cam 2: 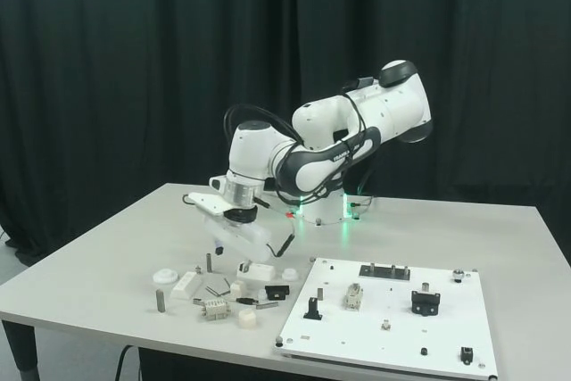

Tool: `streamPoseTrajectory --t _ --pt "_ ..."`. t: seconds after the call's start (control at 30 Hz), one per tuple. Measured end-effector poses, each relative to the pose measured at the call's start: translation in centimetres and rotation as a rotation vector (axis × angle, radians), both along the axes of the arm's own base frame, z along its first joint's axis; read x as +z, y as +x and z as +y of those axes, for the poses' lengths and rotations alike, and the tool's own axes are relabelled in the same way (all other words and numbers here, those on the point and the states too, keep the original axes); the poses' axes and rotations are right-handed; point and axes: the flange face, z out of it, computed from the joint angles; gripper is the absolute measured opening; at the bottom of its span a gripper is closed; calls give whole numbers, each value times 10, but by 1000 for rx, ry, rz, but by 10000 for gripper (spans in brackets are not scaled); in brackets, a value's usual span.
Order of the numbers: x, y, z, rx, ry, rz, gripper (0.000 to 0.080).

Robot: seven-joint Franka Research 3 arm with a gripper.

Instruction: Remove bolt 4.

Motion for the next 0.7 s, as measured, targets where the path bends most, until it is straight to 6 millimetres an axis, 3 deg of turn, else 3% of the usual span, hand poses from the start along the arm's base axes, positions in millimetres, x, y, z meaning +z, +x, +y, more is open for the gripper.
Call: streamPoseTrajectory --t 0.7 --pt "9 10 -11 25 -6 -13 799"
